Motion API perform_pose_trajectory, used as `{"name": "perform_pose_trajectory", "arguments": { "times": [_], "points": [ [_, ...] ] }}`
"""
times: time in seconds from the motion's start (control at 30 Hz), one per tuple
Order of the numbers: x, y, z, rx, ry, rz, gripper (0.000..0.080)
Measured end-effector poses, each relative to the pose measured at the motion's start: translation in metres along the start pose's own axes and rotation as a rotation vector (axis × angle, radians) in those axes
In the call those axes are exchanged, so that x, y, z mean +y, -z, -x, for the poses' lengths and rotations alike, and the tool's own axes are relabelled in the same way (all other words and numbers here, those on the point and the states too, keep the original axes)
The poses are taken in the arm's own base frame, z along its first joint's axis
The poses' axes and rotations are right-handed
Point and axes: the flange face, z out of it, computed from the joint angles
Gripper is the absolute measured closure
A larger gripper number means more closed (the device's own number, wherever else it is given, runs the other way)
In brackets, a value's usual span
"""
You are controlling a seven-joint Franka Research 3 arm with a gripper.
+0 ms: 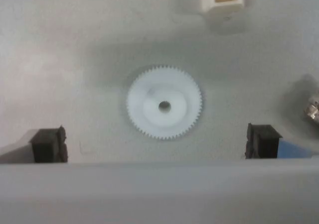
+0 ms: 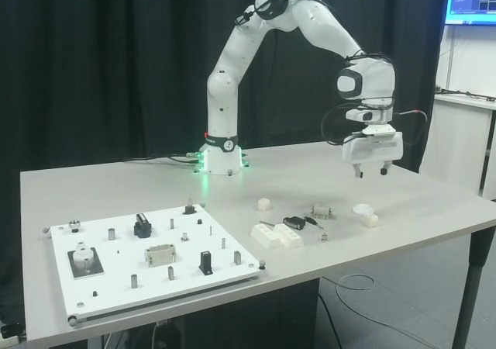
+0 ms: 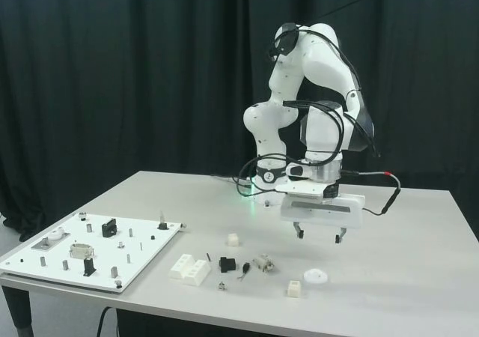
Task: Remove medium gear.
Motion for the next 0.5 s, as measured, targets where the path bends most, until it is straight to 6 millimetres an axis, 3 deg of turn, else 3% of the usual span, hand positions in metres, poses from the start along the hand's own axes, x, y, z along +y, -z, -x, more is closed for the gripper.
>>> {"name": "perform_pose_trajectory", "arguments": {
  "times": [0.23, 0.5],
  "points": [
    [0.0, 0.006, -0.015, 0.038, -0.033, 0.004, 0.0003],
    [0.008, 0.02, -0.059, 0.097, -0.005, 0.005, 0.0003]
  ]
}}
